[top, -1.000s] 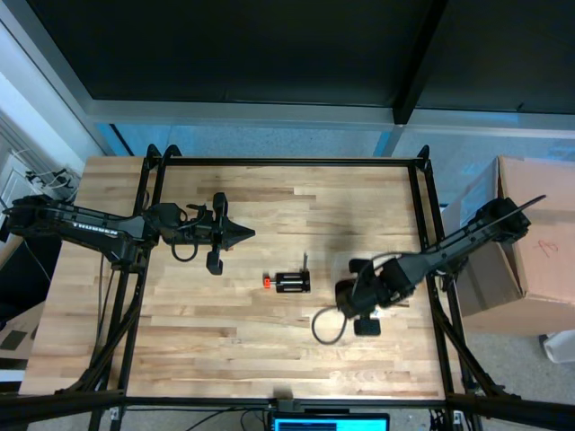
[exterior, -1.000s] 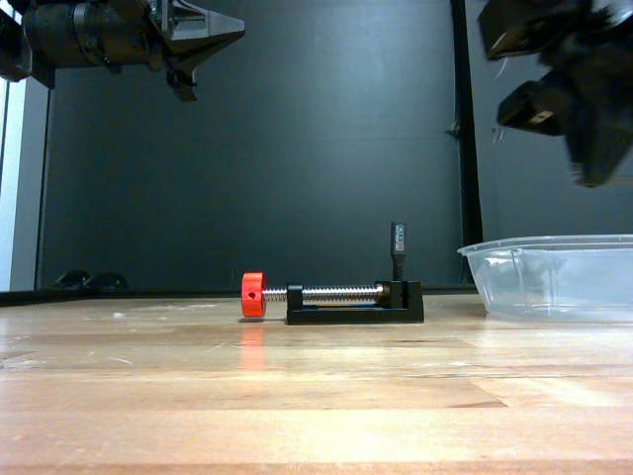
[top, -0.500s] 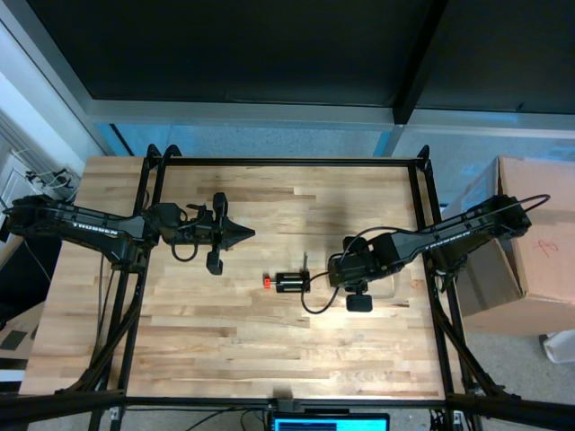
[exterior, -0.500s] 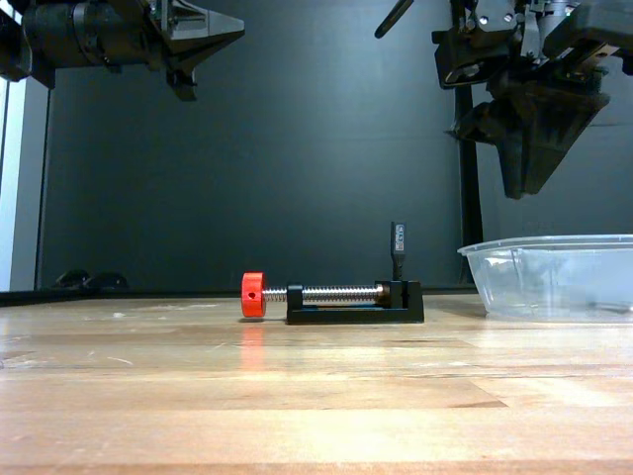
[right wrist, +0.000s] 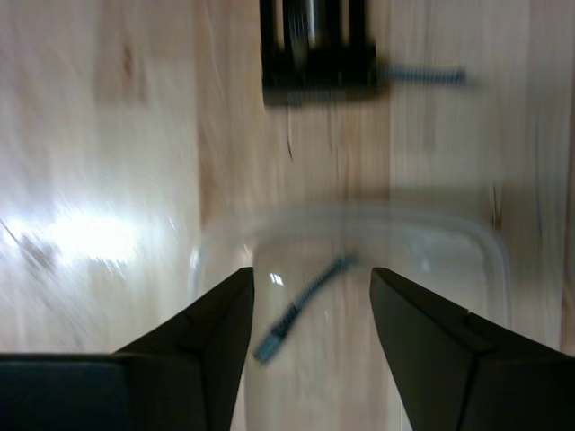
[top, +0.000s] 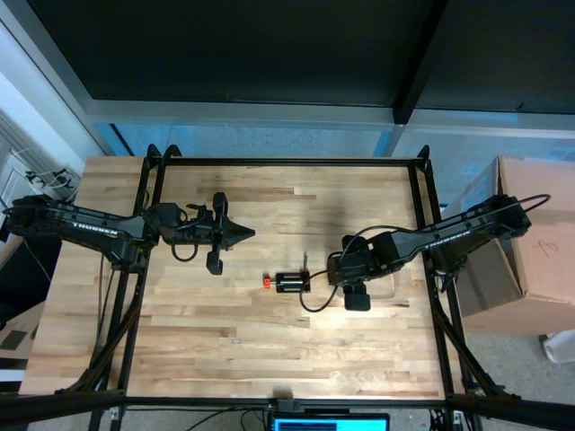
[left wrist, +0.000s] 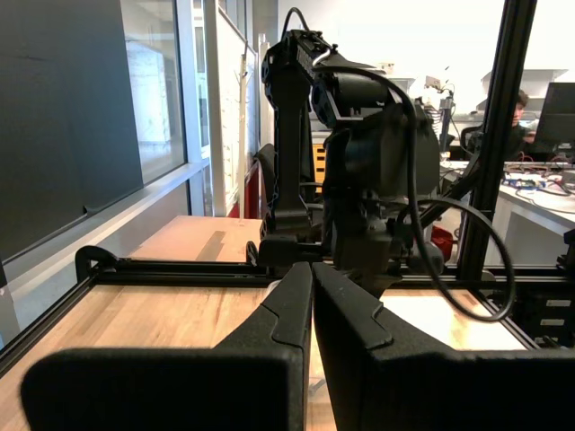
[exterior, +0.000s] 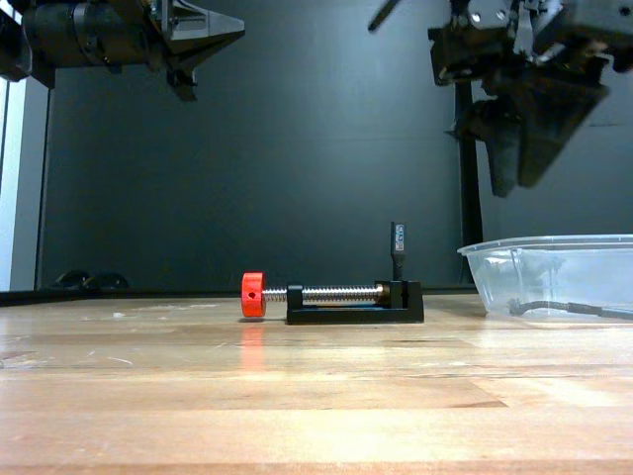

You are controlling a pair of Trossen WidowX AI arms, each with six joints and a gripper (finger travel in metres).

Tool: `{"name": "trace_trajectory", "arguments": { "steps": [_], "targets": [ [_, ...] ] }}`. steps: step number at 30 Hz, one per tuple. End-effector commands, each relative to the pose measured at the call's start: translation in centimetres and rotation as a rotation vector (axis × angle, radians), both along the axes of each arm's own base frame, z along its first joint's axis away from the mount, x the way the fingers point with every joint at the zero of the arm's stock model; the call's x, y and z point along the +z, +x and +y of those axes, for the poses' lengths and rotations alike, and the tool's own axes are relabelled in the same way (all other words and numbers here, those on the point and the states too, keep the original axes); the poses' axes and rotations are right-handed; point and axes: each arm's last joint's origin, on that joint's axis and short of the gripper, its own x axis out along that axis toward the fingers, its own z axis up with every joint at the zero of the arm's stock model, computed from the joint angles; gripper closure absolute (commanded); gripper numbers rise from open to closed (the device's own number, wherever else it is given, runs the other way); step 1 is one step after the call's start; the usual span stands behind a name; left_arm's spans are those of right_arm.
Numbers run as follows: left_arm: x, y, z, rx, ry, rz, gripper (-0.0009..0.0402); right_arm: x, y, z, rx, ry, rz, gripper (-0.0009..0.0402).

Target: Remove the USB-C connector from the USB-C receptacle and place in the container

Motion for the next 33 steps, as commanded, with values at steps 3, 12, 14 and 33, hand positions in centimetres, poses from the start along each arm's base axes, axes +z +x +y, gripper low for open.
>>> {"name": "trace_trajectory", "arguments": {
  "steps": [3, 12, 14, 33],
  "targets": [
    [0.0, 0.0, 0.0, 0.0, 0.0, -0.001, 0.0393, 2.4, 0.3, 0.2, 0.009, 0.053, -0.234, 0.0264],
    [0.0, 0.0, 0.0, 0.0, 0.0, -0.001, 0.0393, 6.8, -0.6, -1.7, 0.001, -0.006, -0.669, 0.0327],
    [0.0, 0.0, 0.0, 0.0, 0.0, -0.001, 0.0393, 7.2, -0.9, -2.4, -0.003, -0.017, -0.737, 0.0339],
    [0.0, 0.0, 0.0, 0.0, 0.0, -0.001, 0.0393, 4.3, -5.3, -7.4, -0.033, 0.033, -1.272, 0.0394]
  ]
}}
